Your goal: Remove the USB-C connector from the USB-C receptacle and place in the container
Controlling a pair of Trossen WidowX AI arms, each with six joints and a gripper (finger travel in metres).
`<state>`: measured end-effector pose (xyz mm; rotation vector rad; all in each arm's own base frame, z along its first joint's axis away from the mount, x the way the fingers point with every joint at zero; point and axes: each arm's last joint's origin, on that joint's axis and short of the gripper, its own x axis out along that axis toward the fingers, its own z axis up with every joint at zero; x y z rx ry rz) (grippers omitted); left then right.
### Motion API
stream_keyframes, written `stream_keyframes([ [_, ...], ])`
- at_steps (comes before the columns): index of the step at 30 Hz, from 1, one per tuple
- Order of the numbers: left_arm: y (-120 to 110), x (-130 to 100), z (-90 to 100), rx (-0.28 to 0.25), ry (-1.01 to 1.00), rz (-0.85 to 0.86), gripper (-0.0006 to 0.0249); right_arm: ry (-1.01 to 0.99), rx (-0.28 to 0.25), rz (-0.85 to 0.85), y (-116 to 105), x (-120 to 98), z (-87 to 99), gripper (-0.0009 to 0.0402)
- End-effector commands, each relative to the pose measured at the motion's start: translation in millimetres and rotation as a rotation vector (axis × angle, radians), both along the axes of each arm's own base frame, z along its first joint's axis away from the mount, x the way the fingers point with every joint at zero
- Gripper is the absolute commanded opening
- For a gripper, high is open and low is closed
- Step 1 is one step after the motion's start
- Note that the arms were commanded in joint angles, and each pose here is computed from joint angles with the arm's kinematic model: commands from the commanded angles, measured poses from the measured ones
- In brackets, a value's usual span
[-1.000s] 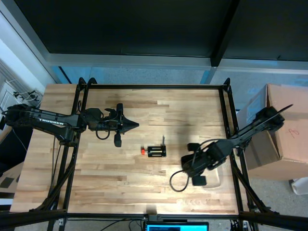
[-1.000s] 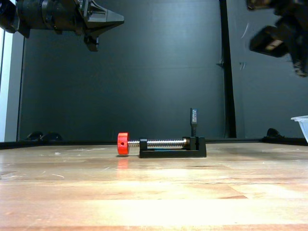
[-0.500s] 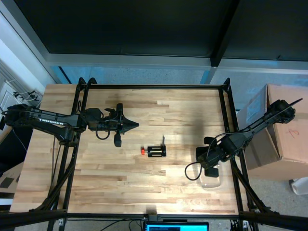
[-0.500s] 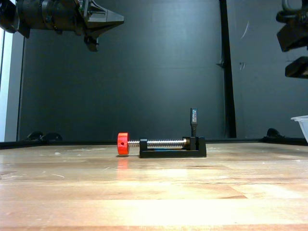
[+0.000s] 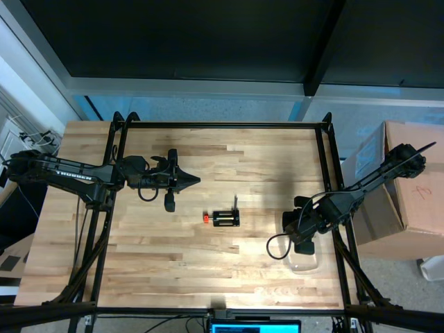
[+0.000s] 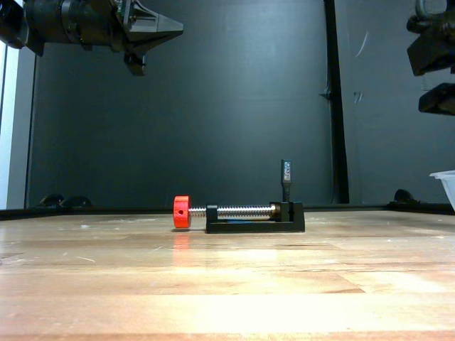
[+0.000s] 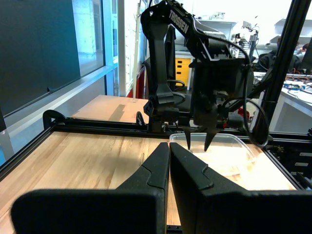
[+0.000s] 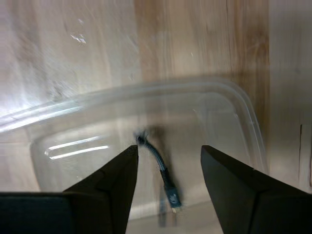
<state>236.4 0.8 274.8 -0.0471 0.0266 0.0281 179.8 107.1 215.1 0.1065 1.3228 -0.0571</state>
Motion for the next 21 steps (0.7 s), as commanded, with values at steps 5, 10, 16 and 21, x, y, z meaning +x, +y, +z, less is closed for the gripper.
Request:
stream_keyframes([
  [5, 0, 0, 0.1, 0.000, 0.000, 0.000, 0.0000, -0.094, 0.039, -0.057, -12, 21, 24.7, 0.0180],
  [10, 0, 0, 0.1, 0.000, 0.000, 0.000, 0.0000, -0.246, 0.032, -0.070, -31, 43, 40.5, 0.0163],
  [16, 0, 0, 0.0, 0.000, 0.000, 0.000, 0.0000, -0.514, 0.016, -0.027, -54, 62, 61.4, 0.0126],
  [21, 0, 0, 0.0, 0.000, 0.000, 0.000, 0.0000, -0.733, -0.016, -0.018, -72, 65, 79.5, 0.0083],
])
